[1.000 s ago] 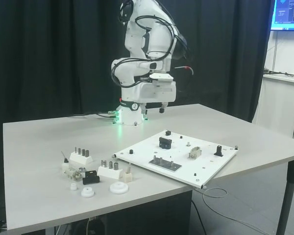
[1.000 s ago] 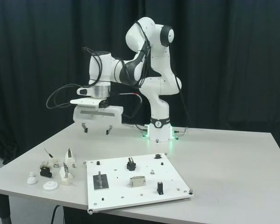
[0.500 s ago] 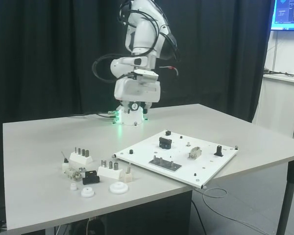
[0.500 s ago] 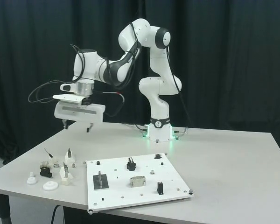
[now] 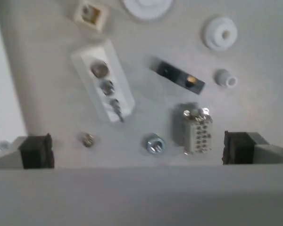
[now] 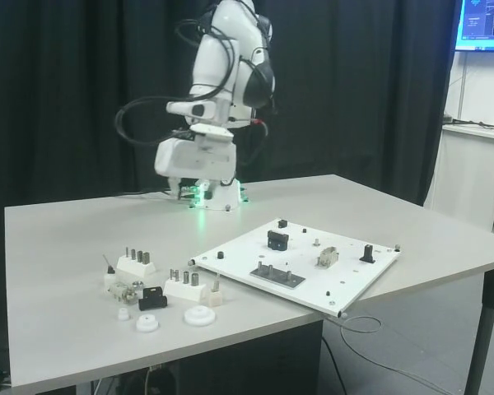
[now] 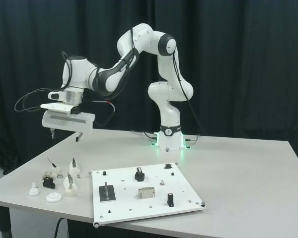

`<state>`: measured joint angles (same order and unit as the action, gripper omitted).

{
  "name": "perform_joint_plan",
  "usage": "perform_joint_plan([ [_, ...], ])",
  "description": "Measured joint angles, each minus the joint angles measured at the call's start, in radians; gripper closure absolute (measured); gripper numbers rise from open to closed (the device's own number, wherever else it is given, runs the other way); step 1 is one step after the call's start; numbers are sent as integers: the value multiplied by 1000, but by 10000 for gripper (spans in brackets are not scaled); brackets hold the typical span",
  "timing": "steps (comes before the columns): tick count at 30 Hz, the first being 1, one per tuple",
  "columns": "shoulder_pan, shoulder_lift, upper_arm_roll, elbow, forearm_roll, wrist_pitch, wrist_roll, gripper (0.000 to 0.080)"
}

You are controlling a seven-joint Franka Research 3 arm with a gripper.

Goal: Pick waterproof.

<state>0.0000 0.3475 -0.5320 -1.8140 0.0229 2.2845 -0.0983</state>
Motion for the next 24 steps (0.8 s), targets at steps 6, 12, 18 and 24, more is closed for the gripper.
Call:
perform_joint_plan([
  [6, -57, 48, 0, 24, 38, 0, -107, 3],
  [12, -109, 102, 0, 55, 90, 0, -187, 3],
  [18, -153, 160, 0, 89, 144, 0, -237, 3],
  [24, -185, 219, 0, 121, 187, -1, -269, 3],
])
